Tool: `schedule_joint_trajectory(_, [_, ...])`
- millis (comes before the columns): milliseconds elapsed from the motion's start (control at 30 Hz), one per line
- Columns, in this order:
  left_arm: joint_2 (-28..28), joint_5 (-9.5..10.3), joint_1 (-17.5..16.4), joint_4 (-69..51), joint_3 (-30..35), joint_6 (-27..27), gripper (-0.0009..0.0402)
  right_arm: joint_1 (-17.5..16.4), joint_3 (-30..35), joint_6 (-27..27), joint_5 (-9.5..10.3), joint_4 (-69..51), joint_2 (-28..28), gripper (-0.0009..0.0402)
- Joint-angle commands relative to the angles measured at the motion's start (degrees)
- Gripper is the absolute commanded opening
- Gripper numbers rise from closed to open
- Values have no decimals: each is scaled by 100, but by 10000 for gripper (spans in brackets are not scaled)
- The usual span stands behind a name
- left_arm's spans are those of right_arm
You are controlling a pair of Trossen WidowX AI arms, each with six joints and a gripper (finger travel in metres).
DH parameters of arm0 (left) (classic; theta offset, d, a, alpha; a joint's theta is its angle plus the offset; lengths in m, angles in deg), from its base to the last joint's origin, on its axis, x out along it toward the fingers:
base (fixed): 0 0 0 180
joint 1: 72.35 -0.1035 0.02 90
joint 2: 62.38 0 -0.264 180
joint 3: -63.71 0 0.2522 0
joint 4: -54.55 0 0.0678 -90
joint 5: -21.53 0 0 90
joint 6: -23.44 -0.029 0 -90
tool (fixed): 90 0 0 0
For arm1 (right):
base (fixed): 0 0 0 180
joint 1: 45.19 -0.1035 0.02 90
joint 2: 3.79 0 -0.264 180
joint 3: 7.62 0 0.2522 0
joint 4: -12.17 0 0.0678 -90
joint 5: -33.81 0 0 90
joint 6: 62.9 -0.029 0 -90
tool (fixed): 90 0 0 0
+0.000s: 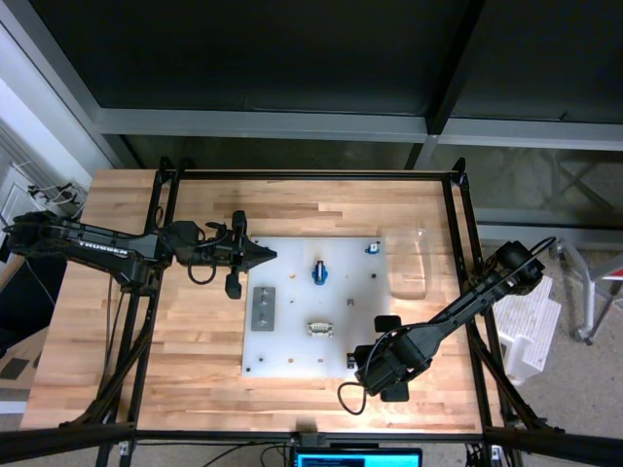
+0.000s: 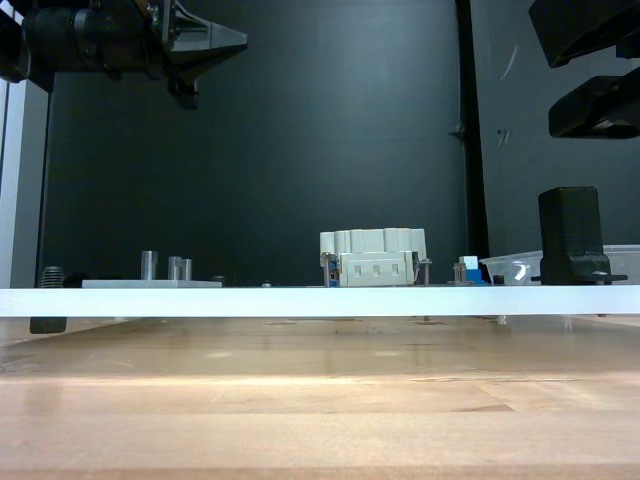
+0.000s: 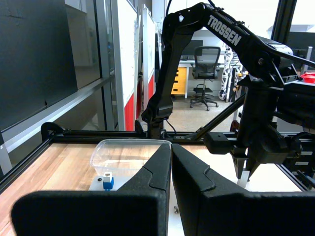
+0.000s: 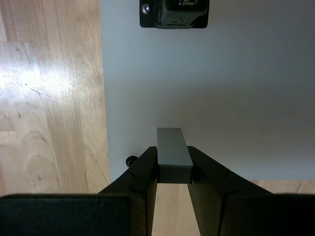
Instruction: Pick the 16mm bar and install on taskboard
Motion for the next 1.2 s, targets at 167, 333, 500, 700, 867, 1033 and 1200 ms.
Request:
schedule_joint_trajectory(167, [2, 0, 0, 0, 0, -2, 0, 9, -151, 7, 2, 201, 0, 2])
schedule_joint_trajectory(333, [2, 0, 0, 2, 0, -2, 0, 13, -332, 4, 4, 448, 0, 2])
schedule_joint_trajectory(500, [2, 0, 0, 2, 0, -2, 0, 15, -385, 7, 4, 470, -2, 2])
schedule_joint_trajectory(700, [2, 0, -2, 0, 0, -2, 0, 17, -387, 4, 2, 472, -2, 2])
schedule_joint_trajectory(867, [2, 0, -2, 0, 0, -2, 0, 22, -387, 9, 2, 490, -4, 10])
schedule_joint_trajectory(1033, [2, 0, -2, 0, 0, -2, 0, 22, -382, 4, 4, 503, -7, 60])
schedule_joint_trajectory(1200, [0, 0, 0, 0, 0, -2, 0, 22, -382, 2, 4, 505, -13, 109])
